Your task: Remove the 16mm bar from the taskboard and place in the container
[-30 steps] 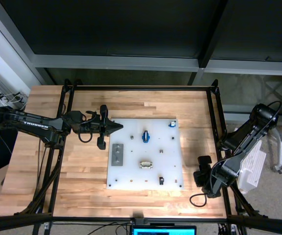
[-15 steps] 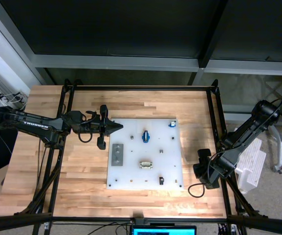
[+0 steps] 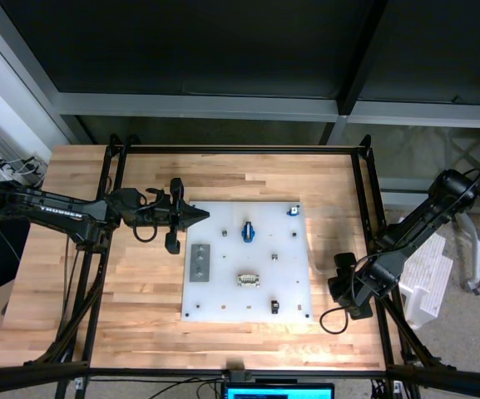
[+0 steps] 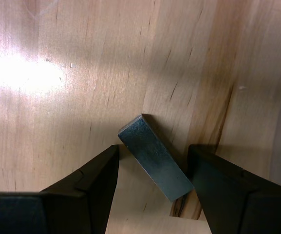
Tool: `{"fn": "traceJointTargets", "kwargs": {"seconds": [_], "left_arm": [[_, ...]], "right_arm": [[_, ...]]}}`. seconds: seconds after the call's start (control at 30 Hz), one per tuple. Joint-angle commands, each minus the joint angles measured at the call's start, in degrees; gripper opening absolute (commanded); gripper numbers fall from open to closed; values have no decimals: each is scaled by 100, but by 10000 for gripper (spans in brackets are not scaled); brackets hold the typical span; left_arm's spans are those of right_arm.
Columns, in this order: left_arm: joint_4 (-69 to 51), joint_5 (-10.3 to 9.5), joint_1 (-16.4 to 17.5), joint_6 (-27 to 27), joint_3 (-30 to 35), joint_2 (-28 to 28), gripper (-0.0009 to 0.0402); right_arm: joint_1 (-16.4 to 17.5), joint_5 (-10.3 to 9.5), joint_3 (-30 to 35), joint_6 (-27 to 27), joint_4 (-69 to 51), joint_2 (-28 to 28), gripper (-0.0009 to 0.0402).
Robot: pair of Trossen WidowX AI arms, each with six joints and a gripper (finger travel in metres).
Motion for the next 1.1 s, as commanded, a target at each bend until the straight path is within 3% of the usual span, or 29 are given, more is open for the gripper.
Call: {"fn": "traceJointTargets", "kwargs": {"seconds": [0.03, 0.3, 0.57, 0.87, 1.1], "left_arm": [[0, 0, 0, 0, 0, 2, 0], [0, 2, 2, 0, 0, 2, 0], [0, 2, 2, 0, 0, 2, 0], [0, 2, 2, 0, 0, 2, 0], [0, 2, 0, 0, 0, 2, 0]], "right_arm": [[0, -2, -22, -31, 61, 24, 165], [2, -33, 2, -28, 109, 22, 73], [2, -52, 223, -28, 76, -39, 10], [-24, -48, 994, -28, -879, -409, 6], [-334, -46, 1690, -31, -1755, -710, 7]]}}
